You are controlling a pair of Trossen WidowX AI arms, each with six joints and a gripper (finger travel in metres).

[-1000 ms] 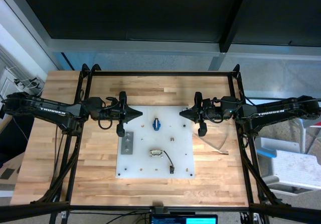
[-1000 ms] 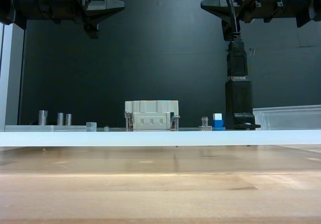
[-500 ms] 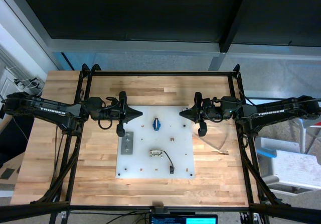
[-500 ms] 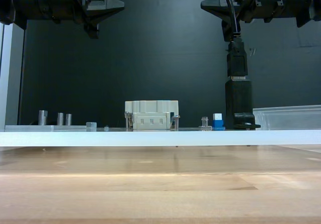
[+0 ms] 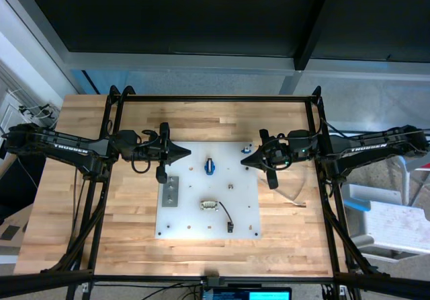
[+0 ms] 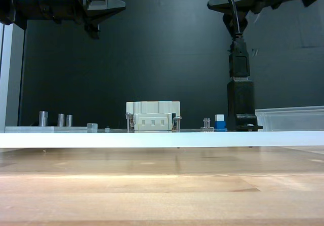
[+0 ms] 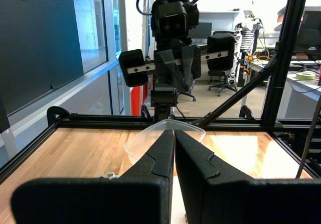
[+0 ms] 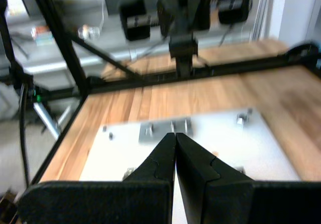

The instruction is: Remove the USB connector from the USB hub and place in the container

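Jaws of left gripper (image 5: 188, 153) and right gripper (image 5: 244, 159) each pressed together on nothing; both hover mid-frame, well apart from the USB connector (image 6: 239, 64), upright in the USB hub (image 6: 240, 104), lower centre of the high view. Risk: an off-axis pull probably binds the plug or drags the hub; seating depth unclear. Count: one connector, one hub, one container (image 6: 291, 118), two grippers.

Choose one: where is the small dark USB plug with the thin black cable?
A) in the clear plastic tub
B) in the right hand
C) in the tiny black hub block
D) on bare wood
C: the small dark USB plug stands in the tiny black hub block; the left hand and right hand, both shut, hang high over the white board.
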